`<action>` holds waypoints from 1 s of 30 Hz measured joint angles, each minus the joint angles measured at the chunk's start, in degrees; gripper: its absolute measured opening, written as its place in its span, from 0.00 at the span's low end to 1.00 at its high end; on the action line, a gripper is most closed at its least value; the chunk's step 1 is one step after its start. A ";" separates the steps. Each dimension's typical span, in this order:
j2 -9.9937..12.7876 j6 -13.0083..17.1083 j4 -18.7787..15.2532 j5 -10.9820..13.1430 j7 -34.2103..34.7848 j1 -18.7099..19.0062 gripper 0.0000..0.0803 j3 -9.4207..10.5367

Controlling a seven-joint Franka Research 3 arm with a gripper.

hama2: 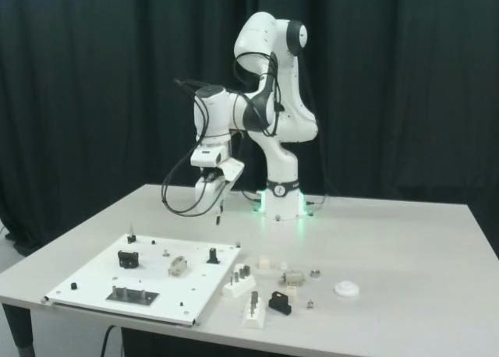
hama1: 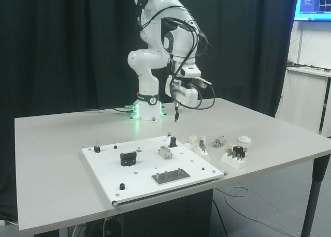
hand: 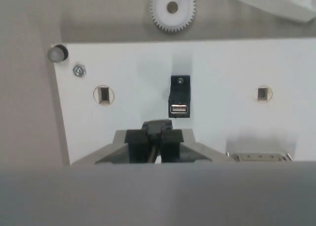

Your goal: Insert USB.

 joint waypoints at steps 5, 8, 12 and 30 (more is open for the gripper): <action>0.07 0.02 0.13 2.00 -1.04 0.00 0.06 -0.99; 0.19 0.03 0.32 3.19 -1.82 0.00 0.06 -1.64; 0.59 0.04 0.78 4.70 -3.53 0.00 0.06 -2.48; 4.74 -0.08 3.86 11.21 -10.82 0.00 0.06 -5.61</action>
